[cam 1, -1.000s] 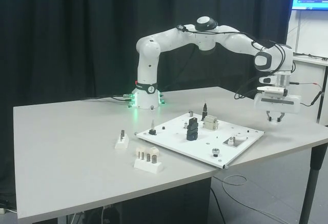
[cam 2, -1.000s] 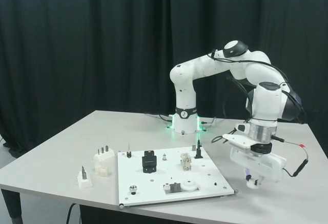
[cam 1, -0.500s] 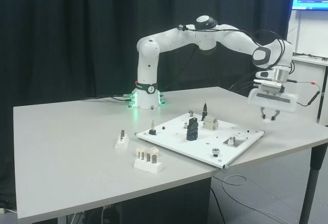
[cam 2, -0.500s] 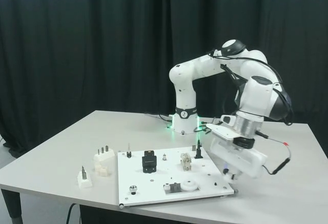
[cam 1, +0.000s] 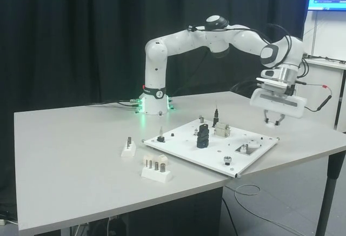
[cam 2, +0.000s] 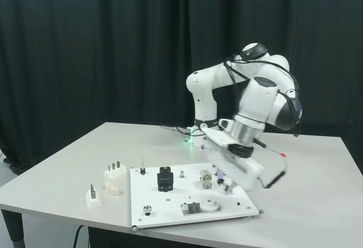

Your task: Insert medium gear.

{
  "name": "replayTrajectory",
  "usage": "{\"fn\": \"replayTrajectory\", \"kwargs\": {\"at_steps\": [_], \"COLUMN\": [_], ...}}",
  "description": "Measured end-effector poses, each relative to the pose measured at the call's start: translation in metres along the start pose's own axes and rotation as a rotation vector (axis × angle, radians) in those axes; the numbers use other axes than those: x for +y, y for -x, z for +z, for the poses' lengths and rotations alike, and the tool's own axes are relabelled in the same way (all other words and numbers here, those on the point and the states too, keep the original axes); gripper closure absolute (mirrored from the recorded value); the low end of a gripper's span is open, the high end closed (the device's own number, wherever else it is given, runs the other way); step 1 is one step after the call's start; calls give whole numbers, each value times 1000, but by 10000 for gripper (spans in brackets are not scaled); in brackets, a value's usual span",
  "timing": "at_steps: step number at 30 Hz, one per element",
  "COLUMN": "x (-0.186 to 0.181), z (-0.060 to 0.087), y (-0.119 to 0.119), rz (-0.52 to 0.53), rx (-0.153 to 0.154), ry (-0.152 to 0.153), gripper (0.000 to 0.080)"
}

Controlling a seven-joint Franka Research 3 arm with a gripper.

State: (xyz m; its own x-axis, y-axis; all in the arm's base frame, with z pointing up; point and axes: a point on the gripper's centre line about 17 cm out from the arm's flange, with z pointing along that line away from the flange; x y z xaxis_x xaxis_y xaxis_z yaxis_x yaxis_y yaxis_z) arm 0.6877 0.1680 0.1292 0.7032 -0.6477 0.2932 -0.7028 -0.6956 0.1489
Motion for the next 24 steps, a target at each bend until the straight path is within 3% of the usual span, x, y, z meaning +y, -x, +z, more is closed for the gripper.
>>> {"fn": "replayTrajectory", "kwargs": {"at_steps": [7, 24], "x": [23, 62], "z": [5, 38], "y": [-30, -54], "rz": [137, 342], "rx": [-11, -172], "ry": [4, -50], "gripper": [522, 522]}}
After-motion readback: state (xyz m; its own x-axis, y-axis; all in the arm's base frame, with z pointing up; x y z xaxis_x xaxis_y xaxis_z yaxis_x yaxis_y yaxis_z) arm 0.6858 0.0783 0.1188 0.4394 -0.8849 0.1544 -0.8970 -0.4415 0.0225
